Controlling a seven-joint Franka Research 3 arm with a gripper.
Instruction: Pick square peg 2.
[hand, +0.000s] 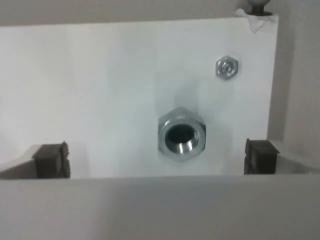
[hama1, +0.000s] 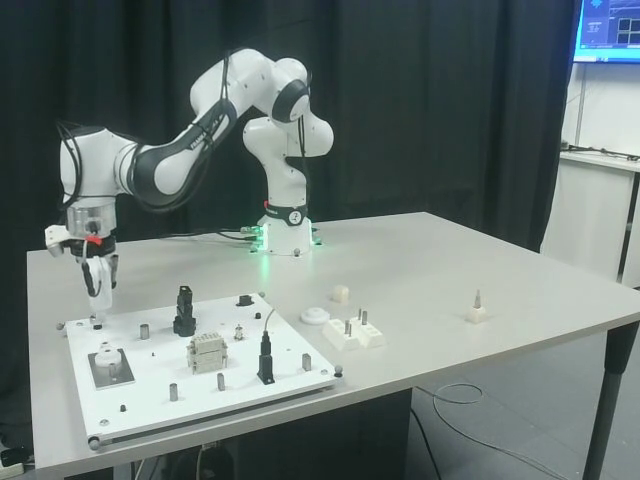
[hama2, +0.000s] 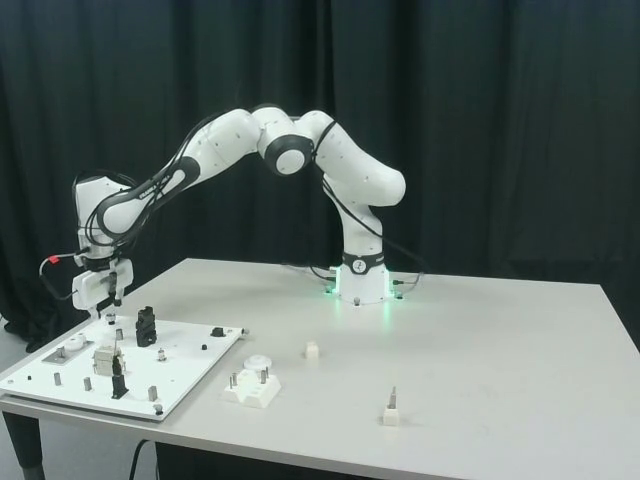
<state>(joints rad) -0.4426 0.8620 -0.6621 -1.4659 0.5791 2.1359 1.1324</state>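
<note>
1. Your end effector (hand: 155, 159) is spread wide and holds nothing. In the wrist view, both black fingertips (hand: 50, 161) stand well apart over the white board (hand: 100, 90).
2. Between them lies only a large hex nut (hand: 181, 140), with a small nut (hand: 227, 67) beyond it. No peg shows there.
3. From the first room view, the end effector (hama1: 96, 312) hangs just over the board's far left corner, pointing straight down.
4. Several short grey pegs (hama1: 143, 330) stand upright on the board (hama1: 150, 372), all toward its middle and near edge. I cannot tell which one is square peg 2.
5. Whichever it is, I judge that you must travel inward from the corner, and since its long axis is vertical, come down from above.
6. Black plug-like parts (hama1: 183, 311) rise among the pegs and could get in your way.
7. The board lies flat on the grey table (hama1: 450, 260), with white blocks (hama1: 353, 334) just beside it.
8. Black curtains (hama2: 480, 120) close the room behind, and a green glow sits at the arm's base (hama2: 360, 290).
</note>
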